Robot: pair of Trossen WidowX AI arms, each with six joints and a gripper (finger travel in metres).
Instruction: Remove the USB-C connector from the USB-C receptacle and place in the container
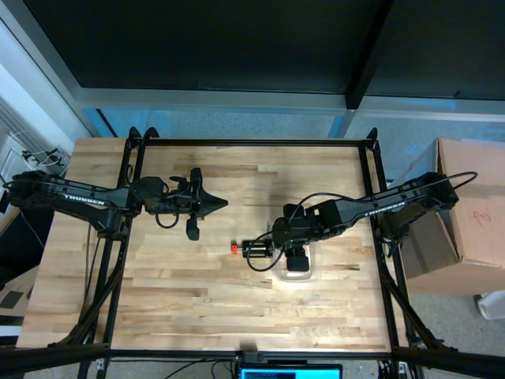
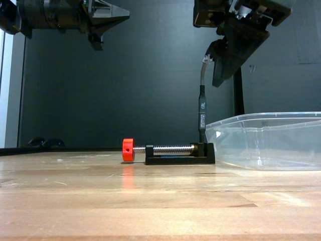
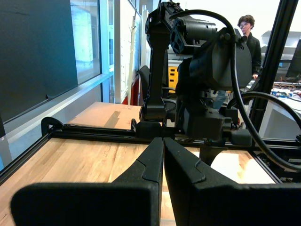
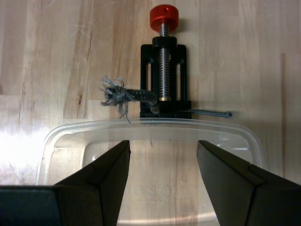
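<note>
USB-C connector point(image 2: 202, 113) seated upright in USB-C receptacle point(image 2: 204, 148). Right claw point(image 4: 163, 144) spread wide above container point(image 2: 266, 143); left claw point(image 3: 163, 141) closed (empty), well apart. Risk: grip on frayed cable point(image 4: 115, 94) could slip

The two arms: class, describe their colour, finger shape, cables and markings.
Both arms are matt black, with white TROSSEN lettering on the long link and black cables looping alongside. The left gripper, over the table, has wedge-shaped fingers closed to a point. The right gripper, above the container, has the same wedges spread apart. The USB-C connector stands upright in its seat.
</note>
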